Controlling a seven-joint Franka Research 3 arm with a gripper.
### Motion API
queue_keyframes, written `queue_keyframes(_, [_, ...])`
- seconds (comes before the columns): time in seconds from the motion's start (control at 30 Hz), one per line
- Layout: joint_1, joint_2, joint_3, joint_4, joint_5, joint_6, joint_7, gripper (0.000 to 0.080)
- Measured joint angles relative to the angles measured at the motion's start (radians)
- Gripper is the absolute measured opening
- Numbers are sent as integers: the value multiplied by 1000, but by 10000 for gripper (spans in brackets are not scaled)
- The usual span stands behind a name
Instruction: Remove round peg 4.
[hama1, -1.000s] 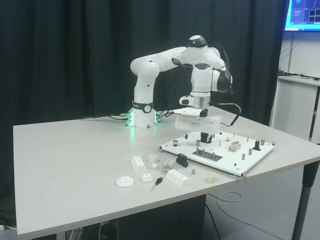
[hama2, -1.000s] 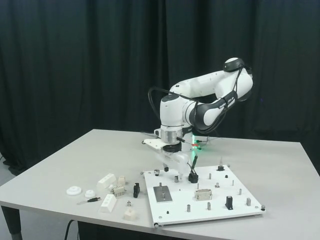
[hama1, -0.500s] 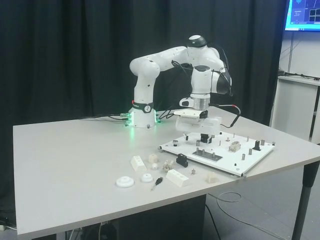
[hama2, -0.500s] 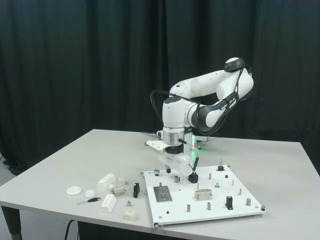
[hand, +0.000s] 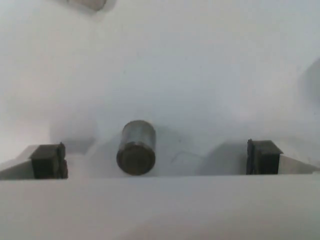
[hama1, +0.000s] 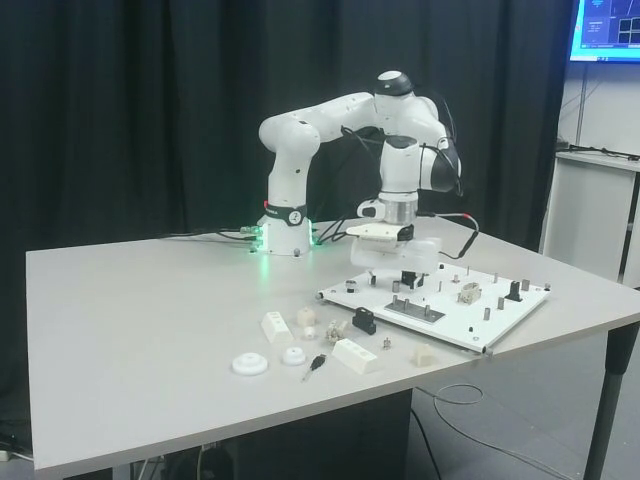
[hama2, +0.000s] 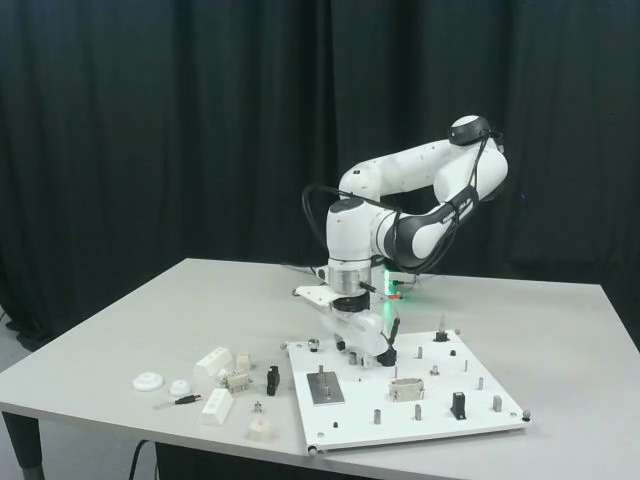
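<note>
- The robot's pincer is low over the white board, near the board's back corner, on the side toward the arm's base.
- In the wrist view the two black fingertips stand far apart, so the pincer is wide and holds nothing.
- A short grey round peg stands up from the board between the two tips. I take it to be round peg 4, though nothing on it says so.
- The peg is not in the middle of the gap. It sits nearer to one tip than to the other, and neither tip touches it.
- My guess at the step: the pincer is lining up over the peg and getting ready to grab it. The grab has not been made.
- From the room views I cannot pick out this peg, because the pincer and the white hand block that spot.
- What the next move needs: slide a little sideways so the peg is in the middle, go down so the tips are beside the peg, then squeeze.
- After that, pull straight up, so the peg comes out of its hole and does not jam.
- Other small pegs and parts stand close by on the board, so the pincer should not swing wide.
- Some loose white parts lie on the grey table, well away from the pincer, and are not in the way.
</note>
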Motion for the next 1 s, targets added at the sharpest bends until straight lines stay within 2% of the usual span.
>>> queue_keyframes(0.47, [24,0,13,-6,2,25,-2,800])
queue_keyframes(0.5, [26,0,13,-7,2,28,-2,692])
queue_keyframes(0.7, [32,0,13,-12,2,43,-2,692])
queue_keyframes(0.73, [32,0,13,-12,2,45,-2,502])
queue_keyframes(0.87, [32,0,13,-13,2,50,-2,502])
queue_keyframes(0.9, [33,0,13,-12,2,51,-2,292])
queue_keyframes(1.0, [34,-2,13,-7,7,54,-2,292])
